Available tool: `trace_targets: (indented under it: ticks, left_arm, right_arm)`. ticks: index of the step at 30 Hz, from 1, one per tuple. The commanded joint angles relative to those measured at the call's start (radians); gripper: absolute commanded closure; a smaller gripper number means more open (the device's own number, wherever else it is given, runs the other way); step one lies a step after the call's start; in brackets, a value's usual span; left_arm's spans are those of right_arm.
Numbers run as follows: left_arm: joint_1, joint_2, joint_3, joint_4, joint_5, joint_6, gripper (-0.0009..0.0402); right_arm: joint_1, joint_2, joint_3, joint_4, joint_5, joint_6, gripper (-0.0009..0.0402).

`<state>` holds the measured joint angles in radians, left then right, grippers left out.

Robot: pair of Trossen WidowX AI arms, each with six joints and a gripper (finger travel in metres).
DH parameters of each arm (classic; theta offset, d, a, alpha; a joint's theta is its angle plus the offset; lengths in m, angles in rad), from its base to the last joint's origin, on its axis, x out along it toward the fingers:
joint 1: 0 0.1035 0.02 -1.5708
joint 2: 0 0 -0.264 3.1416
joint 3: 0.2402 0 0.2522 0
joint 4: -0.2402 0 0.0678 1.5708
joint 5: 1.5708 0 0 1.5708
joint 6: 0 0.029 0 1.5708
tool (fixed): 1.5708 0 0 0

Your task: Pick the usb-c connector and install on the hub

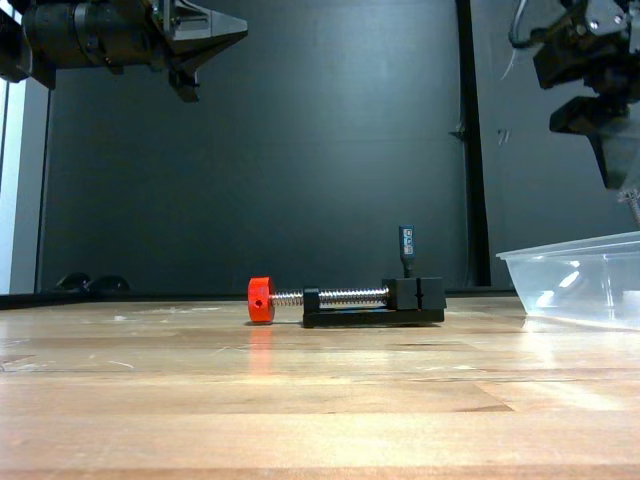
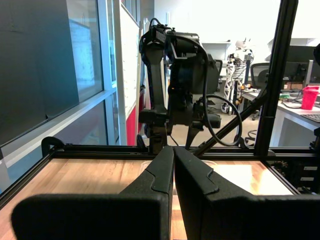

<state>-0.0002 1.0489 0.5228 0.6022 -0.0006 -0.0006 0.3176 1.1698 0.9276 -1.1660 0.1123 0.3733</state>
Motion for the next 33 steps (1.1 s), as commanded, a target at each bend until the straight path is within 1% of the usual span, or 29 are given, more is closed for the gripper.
trace_targets:
  ticks: [1,9,17,22,29,30,33]
  left_arm:
    - [0.000,0.000,0.000,0.000,0.000,0.000,0.0393]
    - [0.000,0.000,0.000,0.000,0.000,0.000,0.0393]
    - [0.000,0.000,0.000,0.000,0.000,0.000,0.0393]
    - [0.000,0.000,0.000,0.000,0.000,0.000,0.0393]
    - [0.000,0.000,0.000,0.000,0.000,0.000,0.0393]
    - [0.000,0.000,0.000,0.000,0.000,0.000,0.0393]
    - [0.000,0.000,0.000,0.000,0.000,0.000,0.0393]
  right_arm:
    - [0.006,0.000,-0.043,0.045,-0.009,0.009,0.0176]
    - [0.011,0.038,-0.103,0.127,-0.008,0.017,0.0177]
    - [0.024,0.078,-0.150,0.212,-0.008,0.058,0.0178]
    - [0.027,0.082,-0.180,0.263,-0.007,0.069,0.0178]
    - [0.034,0.084,-0.201,0.282,-0.007,0.069,0.0178]
    - [0.035,0.088,-0.205,0.288,0.001,0.069,0.0178]
    - [0.037,0.100,-0.215,0.309,0.000,0.068,0.0184]
